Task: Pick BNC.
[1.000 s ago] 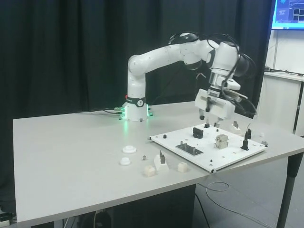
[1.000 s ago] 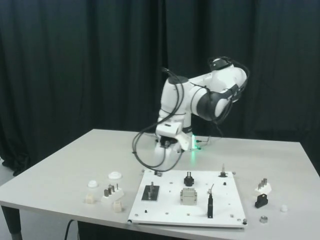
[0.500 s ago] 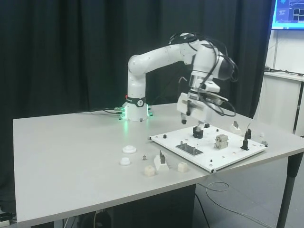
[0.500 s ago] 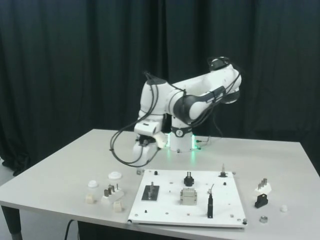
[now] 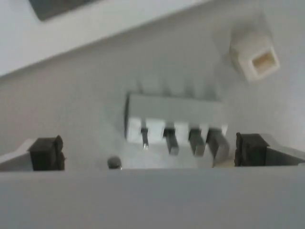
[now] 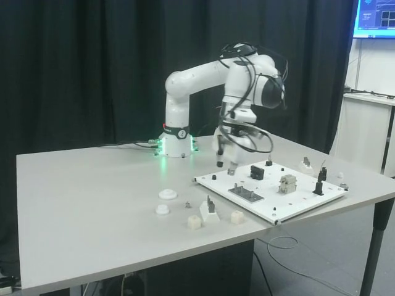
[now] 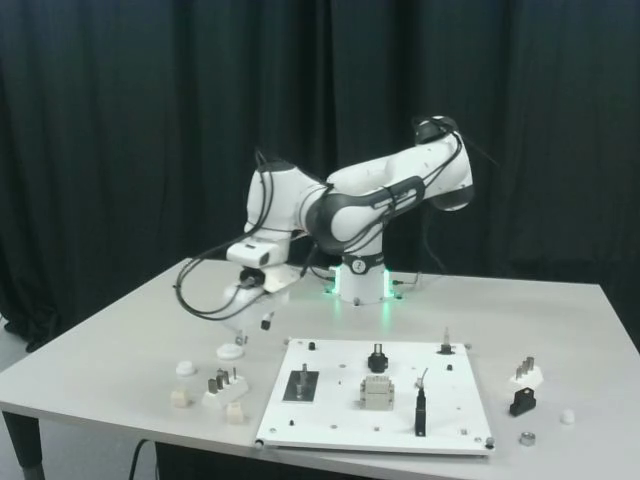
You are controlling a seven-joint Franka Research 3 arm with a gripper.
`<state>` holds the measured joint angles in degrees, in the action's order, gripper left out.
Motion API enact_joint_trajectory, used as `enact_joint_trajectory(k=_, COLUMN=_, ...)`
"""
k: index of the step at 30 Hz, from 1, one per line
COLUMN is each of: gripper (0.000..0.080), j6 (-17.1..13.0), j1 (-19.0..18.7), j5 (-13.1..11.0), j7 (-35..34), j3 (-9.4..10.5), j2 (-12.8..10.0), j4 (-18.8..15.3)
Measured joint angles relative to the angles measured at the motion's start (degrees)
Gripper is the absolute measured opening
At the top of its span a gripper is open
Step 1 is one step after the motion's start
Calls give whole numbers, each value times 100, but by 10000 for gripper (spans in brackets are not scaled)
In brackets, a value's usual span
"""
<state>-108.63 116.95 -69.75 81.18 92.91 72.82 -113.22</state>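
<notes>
Above the grey table, beside the near-left edge of the flat white square assembly board, the white seven-joint robot arm reaches down and carries its two-finger gripper clear of the surface. The wrist view shows the gripper with its black fingertips spread wide and nothing between them; it holds no part.

Task object: the small grey metal BNC connector stands loose on the table, off the board, between the flat round white disc and the white block holder with upright grey pins. In the wrist view the connector appears as a small round grey piece just beside the holder, lying between the two fingertips but nearer to one of them. The gripper hangs above it without touching it.

Other loose parts:
- a second, thicker round white disc, near the first;
- two small white cubes, in front of the holder, one of them showing a square socket in the wrist view.

The board carries several black and grey fixtures. Green lights glow at the arm's base. Black curtains close the background.
</notes>
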Motion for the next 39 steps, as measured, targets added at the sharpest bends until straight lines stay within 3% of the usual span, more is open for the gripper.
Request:
enact_joint_trajectory(k=18, gripper=800, j6=-78, j1=443, j5=-323, j7=-80, j3=34, j2=78, j4=-346)
enact_joint_trajectory(k=31, gripper=800, j6=-450, j1=631, j5=-628, j7=-69, j3=319, j2=160, j4=-516)
enact_joint_trajectory(k=39, gripper=800, j6=-511, j1=657, j5=-803, j7=-69, j3=462, j2=242, j4=-637)
